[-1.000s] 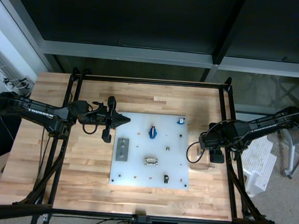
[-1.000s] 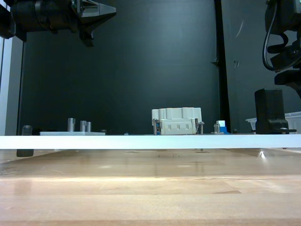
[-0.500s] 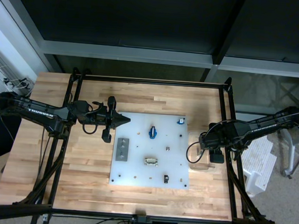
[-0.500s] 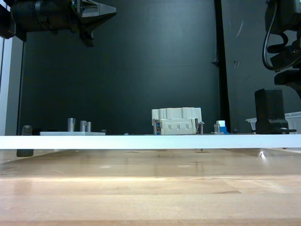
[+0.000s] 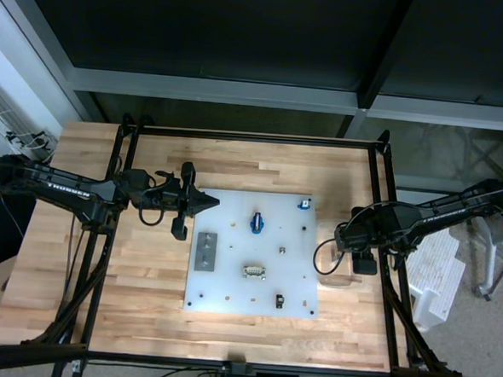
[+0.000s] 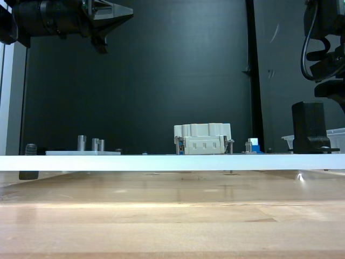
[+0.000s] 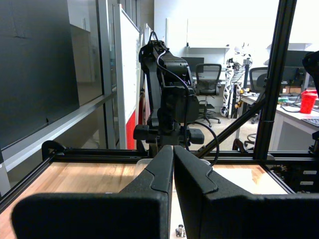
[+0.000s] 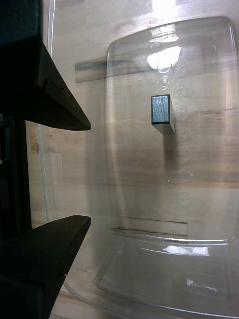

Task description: Pick the 16mm bar and install on taskboard

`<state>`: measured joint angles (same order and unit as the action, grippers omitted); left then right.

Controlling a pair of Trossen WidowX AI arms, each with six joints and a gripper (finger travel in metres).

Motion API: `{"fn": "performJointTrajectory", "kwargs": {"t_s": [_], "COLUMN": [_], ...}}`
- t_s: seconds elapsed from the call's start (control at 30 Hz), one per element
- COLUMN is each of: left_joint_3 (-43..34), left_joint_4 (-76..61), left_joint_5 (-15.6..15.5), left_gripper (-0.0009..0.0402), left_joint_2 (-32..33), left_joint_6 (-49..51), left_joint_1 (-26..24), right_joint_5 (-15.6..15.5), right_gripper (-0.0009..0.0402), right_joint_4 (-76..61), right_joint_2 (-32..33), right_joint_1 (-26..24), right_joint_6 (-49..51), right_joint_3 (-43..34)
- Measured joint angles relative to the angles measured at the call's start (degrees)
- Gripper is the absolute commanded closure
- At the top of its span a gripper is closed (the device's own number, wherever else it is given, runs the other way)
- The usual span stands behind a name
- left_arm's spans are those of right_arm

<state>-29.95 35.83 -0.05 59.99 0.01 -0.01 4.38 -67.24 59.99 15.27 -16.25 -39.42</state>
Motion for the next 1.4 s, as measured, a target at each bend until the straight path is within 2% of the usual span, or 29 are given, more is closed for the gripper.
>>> {"fn": "performJointTrajectory", "kwargs": {"t_s": [1.03,1.2,1.4], "left_joint_3": [0.00,0.00,0.00], "left_joint_4": [-0.02,0.00,0.00], "left_joint_5": [0.00,0.02,0.02], "left_gripper": [0.0393,0.0393,0.0393], "left_joint_2": [0.00,-0.02,0.00], "left_joint_6": [0.00,0.00,0.00], "left_joint_1": [0.00,0.00,0.00], "right_joint_5": [-0.13,-2.84,-3.06], "right_gripper": [0.0155,0.0155,0.0155], "right_joint_4": [-0.57,-1.05,-1.03], "right_joint_2": [0.00,0.00,0.00], "right_joint_1": [0.35,0.63,2.16], "right_joint_6": [0.02,0.00,-1.22], "right_joint_3": [-1.18,-2.80,-3.50]}}
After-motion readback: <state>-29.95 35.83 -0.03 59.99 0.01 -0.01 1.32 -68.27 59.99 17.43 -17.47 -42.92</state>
